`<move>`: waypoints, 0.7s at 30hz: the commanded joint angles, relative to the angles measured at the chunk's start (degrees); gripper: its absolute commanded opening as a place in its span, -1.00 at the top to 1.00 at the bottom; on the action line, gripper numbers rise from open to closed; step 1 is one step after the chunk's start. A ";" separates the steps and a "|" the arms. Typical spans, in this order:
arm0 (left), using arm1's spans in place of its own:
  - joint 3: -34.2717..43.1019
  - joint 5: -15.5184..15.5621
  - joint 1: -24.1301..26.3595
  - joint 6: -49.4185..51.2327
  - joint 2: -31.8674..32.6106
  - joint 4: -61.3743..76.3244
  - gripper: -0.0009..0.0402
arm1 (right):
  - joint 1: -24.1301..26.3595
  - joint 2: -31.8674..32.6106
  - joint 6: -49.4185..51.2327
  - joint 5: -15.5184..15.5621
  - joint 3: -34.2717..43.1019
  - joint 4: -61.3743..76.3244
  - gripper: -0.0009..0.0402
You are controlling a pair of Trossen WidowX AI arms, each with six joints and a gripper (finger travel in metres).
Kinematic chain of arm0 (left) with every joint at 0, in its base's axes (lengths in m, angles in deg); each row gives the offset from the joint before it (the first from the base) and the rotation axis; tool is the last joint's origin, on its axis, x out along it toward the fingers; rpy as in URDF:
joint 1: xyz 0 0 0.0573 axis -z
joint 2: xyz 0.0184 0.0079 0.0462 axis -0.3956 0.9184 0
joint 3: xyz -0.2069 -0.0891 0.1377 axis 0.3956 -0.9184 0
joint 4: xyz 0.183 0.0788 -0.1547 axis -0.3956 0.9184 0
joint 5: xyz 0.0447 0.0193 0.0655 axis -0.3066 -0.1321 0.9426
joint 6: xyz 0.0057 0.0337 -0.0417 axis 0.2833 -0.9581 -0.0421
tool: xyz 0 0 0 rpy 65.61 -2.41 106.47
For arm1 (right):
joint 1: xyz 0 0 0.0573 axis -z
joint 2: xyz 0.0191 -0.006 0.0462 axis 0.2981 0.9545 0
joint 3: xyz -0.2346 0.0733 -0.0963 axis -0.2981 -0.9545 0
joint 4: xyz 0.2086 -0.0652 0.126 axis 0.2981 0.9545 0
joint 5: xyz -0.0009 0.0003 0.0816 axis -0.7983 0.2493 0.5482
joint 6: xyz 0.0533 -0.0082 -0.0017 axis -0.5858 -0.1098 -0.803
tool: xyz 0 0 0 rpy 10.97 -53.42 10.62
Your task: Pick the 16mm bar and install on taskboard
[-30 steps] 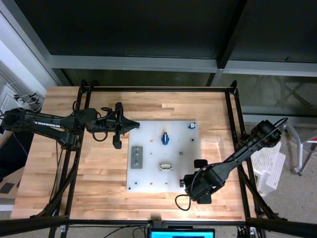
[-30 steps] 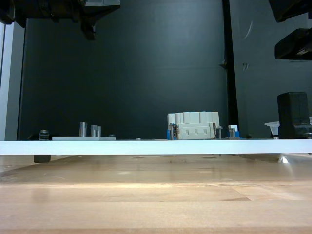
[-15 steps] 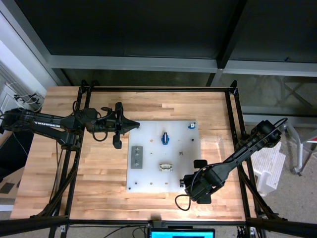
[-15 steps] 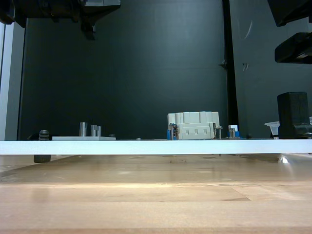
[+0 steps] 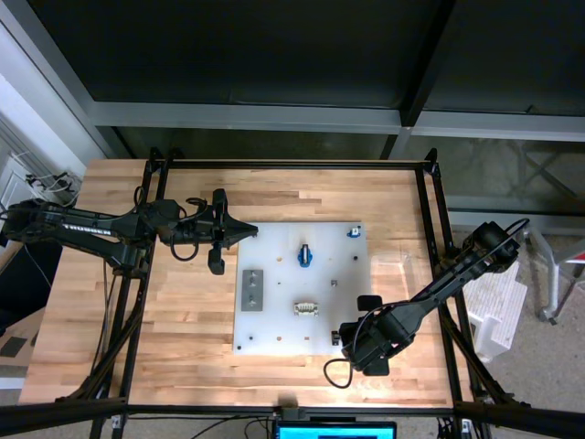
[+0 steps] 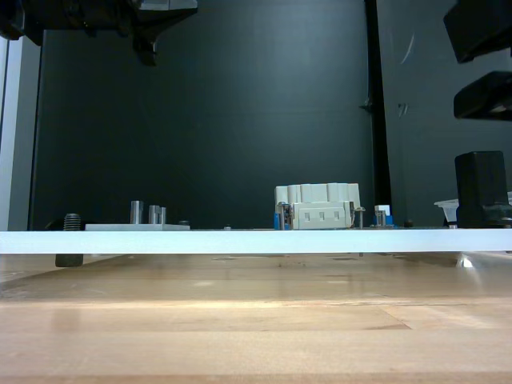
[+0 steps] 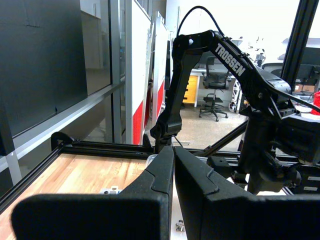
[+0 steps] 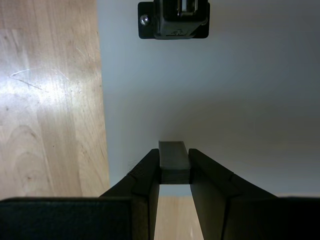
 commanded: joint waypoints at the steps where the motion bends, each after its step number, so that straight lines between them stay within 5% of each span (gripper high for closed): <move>1: 0.02 -0.02 -0.02 -0.02 0.02 0.00 0.96 | -0.04 -0.02 -0.07 -0.09 -0.74 -0.52 0.96; 16: 0.02 -0.02 0.00 -0.02 0.02 0.00 0.96 | -0.09 -0.02 -0.07 -0.11 -1.33 -0.90 0.95; 21: 0.02 -0.02 0.00 -0.02 0.02 0.00 0.96 | -0.11 -0.02 -0.09 -0.09 -1.33 -0.94 0.75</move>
